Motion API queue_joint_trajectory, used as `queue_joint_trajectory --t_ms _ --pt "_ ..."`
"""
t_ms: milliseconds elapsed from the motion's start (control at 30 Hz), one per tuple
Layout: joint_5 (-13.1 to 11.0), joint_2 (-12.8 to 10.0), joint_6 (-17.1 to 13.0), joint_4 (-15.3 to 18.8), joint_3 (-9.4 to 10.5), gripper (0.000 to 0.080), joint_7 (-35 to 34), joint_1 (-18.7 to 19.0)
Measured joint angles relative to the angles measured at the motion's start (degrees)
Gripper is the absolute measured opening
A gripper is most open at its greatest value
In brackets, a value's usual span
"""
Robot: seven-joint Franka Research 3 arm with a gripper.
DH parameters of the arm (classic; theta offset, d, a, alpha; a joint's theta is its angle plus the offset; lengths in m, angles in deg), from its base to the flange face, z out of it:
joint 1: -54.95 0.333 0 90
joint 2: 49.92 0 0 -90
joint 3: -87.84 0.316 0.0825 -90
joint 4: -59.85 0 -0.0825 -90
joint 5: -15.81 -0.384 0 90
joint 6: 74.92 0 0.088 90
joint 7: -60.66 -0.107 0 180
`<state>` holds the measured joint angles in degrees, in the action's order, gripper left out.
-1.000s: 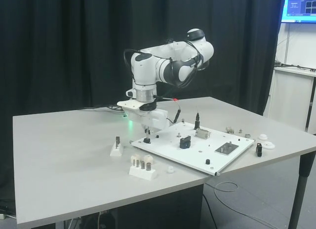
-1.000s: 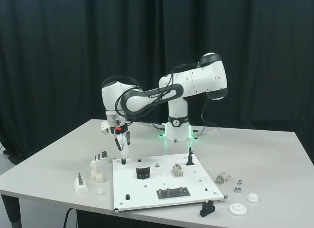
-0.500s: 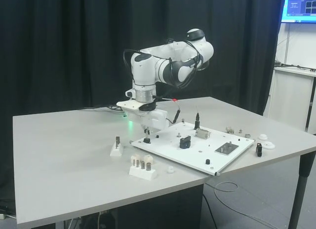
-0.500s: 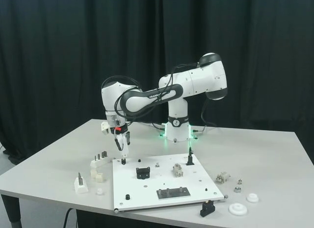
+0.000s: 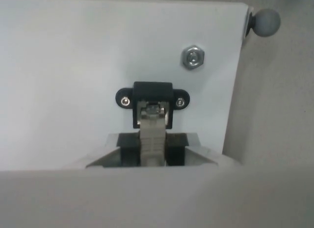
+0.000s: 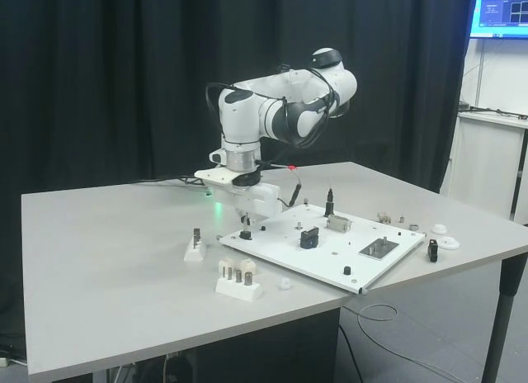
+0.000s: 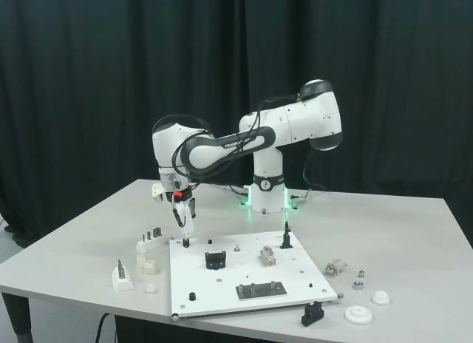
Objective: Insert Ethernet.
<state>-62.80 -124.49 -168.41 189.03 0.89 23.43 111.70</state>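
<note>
Ethernet plug [image 5: 151, 134] in black socket [image 5: 152, 98], white board [image 5: 64, 80].

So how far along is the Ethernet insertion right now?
Done: the claw has the Ethernet plug gripped and lined up at the black socket on the white board. In hand: the plug tip sits in the socket mouth. Left: confirming it is fully seated, then releasing.

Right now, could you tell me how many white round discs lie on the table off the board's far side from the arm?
2: a small disc and a bigger disc, side by side near the table's corner.
</note>
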Motion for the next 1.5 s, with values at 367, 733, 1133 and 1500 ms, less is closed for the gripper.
queue_joint_trajectory --t_ms 367,733,1133,1500 --pt "0.0 0.0 -0.2 -0.1 0.02 0.0100 0.5 0.0" --pt "0.0 0.0 -0.2 -0.1 0.05 0.0100 0.5 0.0" --pt "0.0 0.0 -0.2 -0.1 0.12 0.0100 0.5 0.0" --pt "-0.8 0.0 -0.8 -0.1 1.12 0.0100 0.6 -0.5"
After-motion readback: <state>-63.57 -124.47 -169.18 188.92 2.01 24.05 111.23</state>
